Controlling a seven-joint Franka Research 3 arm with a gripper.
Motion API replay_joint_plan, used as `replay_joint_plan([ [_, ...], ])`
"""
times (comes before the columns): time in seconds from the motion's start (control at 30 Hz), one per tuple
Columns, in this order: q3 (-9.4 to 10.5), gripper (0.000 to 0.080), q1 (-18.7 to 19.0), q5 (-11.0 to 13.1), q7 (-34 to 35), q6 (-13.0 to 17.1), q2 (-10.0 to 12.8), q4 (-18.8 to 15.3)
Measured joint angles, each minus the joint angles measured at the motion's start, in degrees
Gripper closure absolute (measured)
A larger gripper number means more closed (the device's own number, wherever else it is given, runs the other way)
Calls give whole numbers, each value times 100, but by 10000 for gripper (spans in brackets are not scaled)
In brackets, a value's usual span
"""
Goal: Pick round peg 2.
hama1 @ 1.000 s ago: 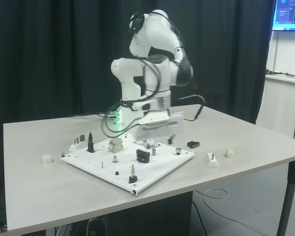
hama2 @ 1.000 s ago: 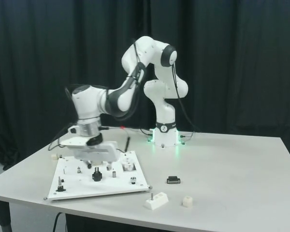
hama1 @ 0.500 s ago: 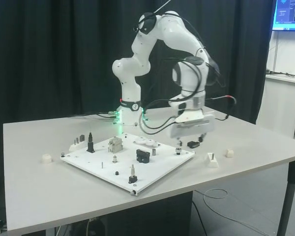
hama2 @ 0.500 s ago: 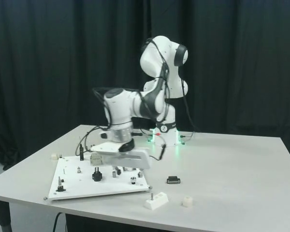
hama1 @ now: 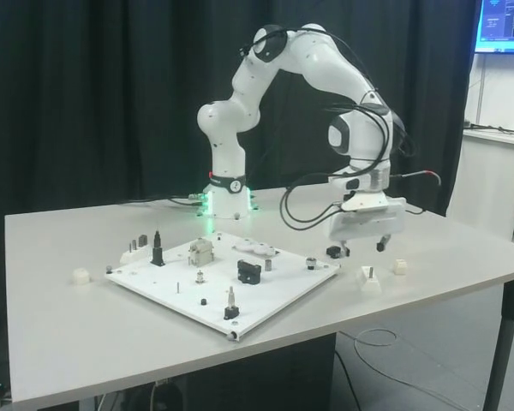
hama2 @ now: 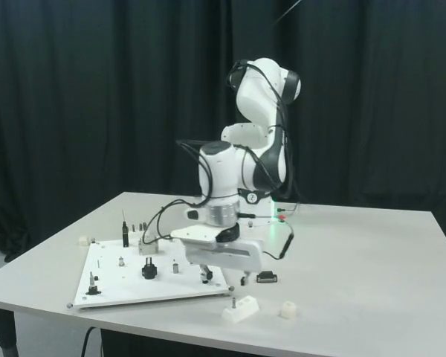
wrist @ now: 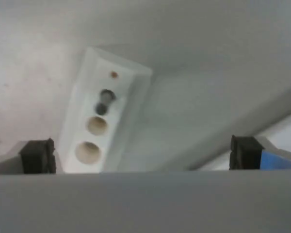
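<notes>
Round peg 2 [wrist: 105, 99] is a small dark pin standing in a white holder block [wrist: 94, 141] that has two bare holes beside it. The block [hama1: 370, 279] lies on the grey table just off the white board's right corner, with the peg [hama2: 234, 301] upright in it. My gripper [hama1: 360, 248] hangs open a little above the table, close over the block and slightly toward the board. In the wrist view my gripper [wrist: 140, 155] has nothing between its black fingertips [wrist: 37, 156], and the peg sits ahead of them.
The white assembly board [hama1: 278, 291] carries several small black and grey parts. A black connector [hama1: 334, 252] lies on the table under the gripper. One small white cube [hama1: 400, 266] sits beside the block, and another [hama1: 81, 276] lies at the board's far side.
The arm has swung from over the board across to its right corner and now hovers by the white block. The gripper stays open and nothing has been taken.
</notes>
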Motion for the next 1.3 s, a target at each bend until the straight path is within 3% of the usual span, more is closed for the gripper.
replay_joint_plan([
  [0.73,187,3,180,-193,568,669,385,10],
  [1.3,253,3,146,-195,691,831,575,54],
])
